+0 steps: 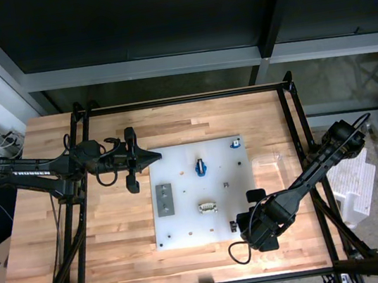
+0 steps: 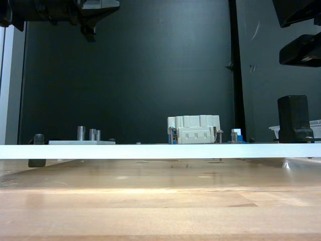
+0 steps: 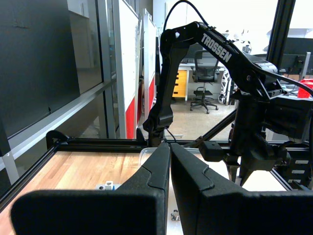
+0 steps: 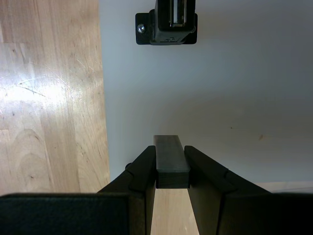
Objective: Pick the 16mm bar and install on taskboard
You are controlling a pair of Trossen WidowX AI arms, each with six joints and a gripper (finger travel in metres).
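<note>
Grips the 16mm bar (image 4: pixel 171 164) between the fingers of the right hand (image 4: pixel 170 152), over the near right corner of the white taskboard (image 1: pixel 181 185), apart from the black fixture (image 4: pixel 172 22). Holds the left hand (image 1: pixel 157 157) closed, empty, high over the taskboard's far left edge, above the wooden surface (image 1: pixel 103 232).

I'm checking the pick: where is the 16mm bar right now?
The 16mm bar is held in the right pincer over the white board's near right corner; the left pincer hovers shut above the board's far left corner.
</note>
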